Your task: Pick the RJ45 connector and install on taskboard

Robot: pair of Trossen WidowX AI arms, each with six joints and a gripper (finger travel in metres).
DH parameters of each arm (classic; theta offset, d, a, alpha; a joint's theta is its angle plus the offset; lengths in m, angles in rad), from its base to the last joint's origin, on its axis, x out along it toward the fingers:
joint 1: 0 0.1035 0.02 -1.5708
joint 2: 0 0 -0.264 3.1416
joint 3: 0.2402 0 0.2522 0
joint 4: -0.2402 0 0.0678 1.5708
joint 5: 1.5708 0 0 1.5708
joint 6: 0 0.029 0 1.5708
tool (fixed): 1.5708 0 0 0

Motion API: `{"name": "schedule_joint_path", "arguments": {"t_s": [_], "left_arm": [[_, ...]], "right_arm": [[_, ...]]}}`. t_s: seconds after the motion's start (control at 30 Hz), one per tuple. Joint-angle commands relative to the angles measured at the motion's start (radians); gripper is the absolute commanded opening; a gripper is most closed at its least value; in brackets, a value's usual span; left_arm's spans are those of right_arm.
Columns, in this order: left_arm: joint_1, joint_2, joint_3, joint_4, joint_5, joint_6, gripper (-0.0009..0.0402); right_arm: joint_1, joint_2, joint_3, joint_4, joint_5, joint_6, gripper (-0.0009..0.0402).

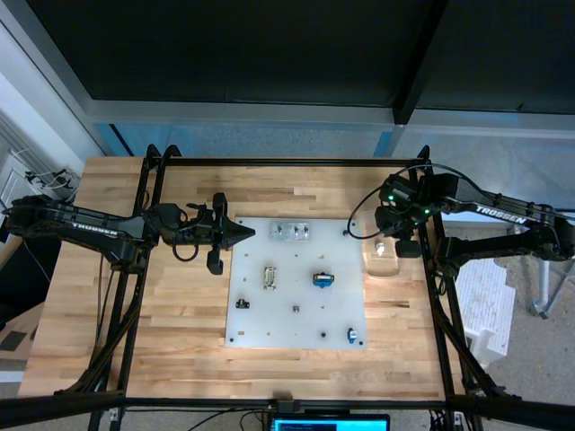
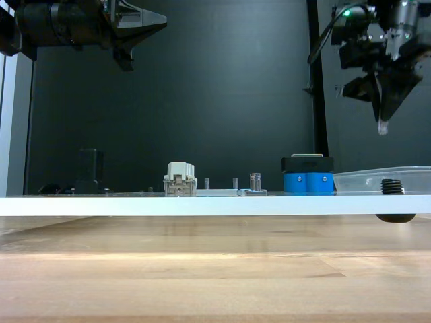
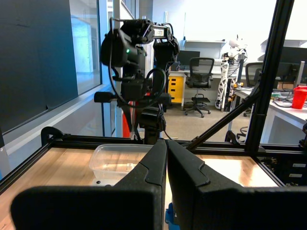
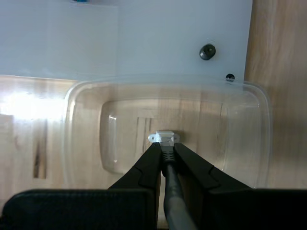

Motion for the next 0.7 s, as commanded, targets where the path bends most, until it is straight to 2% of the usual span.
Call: {"name": "schedule_joint_path", "arguments": {"t_s": [0.03, 0.17, 0.27, 0.6, 0.7], "left_arm": [[0.0, 0.0, 0.0, 0.0, 0.0, 0.0, 0.0], [0.0, 0.0, 0.0, 0.0, 0.0, 0.0, 0.0], [0.0, 0.0, 0.0, 0.0, 0.0, 0.0, 0.0], [0.0, 0.0, 0.0, 0.0, 0.0, 0.0, 0.0], [0.0, 0.0, 0.0, 0.0, 0.0, 0.0, 0.0]], "right_arm": [[0.008, 0.0, 0.016, -0.017, 0.0, 0.003, 0.0], [0.027, 0.0, 0.017, -0.02, 0.001, 0.039, 0.0], [0.074, 0.0, 0.017, -0.019, 0.002, 0.082, 0.0], [0.324, 0.0, 0.017, -0.006, 0.005, 0.34, 0.0], [0.415, 0.003, 0.017, 0.019, 0.033, 0.413, 0.0]]}}
